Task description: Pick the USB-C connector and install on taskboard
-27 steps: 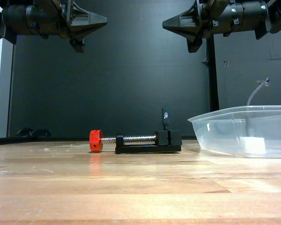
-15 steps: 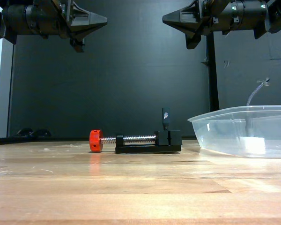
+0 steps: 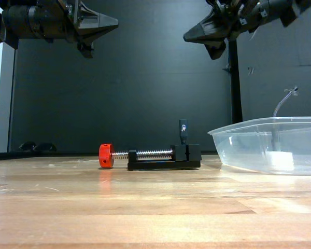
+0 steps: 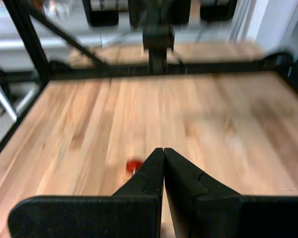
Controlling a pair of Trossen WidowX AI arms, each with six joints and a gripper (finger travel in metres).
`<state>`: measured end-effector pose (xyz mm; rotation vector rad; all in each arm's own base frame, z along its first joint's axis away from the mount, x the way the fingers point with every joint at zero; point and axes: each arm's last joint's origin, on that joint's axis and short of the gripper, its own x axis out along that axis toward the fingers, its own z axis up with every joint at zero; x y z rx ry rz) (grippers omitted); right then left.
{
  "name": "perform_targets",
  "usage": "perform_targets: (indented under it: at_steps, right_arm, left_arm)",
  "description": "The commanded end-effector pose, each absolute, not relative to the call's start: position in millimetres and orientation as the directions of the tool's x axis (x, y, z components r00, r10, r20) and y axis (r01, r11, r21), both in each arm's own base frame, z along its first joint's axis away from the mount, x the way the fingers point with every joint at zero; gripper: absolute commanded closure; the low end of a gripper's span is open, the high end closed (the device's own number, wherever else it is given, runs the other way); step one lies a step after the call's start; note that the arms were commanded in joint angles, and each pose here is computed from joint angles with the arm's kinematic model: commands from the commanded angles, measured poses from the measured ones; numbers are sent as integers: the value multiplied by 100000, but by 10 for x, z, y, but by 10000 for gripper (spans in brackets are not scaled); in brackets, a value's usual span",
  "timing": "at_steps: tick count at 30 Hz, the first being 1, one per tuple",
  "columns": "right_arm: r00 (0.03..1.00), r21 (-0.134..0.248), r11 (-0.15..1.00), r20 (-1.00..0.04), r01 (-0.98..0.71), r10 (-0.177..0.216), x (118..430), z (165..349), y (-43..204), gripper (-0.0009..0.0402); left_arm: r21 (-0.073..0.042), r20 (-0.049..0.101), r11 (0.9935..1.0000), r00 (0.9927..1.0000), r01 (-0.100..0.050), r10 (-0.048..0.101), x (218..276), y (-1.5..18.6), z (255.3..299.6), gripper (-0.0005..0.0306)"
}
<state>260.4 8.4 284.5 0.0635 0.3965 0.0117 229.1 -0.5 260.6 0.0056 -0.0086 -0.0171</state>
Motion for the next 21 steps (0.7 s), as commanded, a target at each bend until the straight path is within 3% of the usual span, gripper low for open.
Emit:
perform_targets:
  at_steps: [1, 8, 21]
  right_arm:
    - [88141, 11474, 99288, -47163, 3208, 2603, 2578, 2889, 96, 393]
    - [79078, 15431, 98628, -61018, 5868, 4842, 2530, 2953, 183, 393]
    - [54951, 12182, 98996, -83313, 7172, 6271, 2641, 3005, 332, 393]
  left_arm:
    - [567, 820, 99983, 99981, 1750, -1755, 2292, -5, 2605, 300]
    - [568, 858, 99984, 99982, 1712, -1717, 2292, -5, 2606, 300]
    - [567, 820, 99983, 99981, 1750, -1755, 2292, -5, 2605, 300]
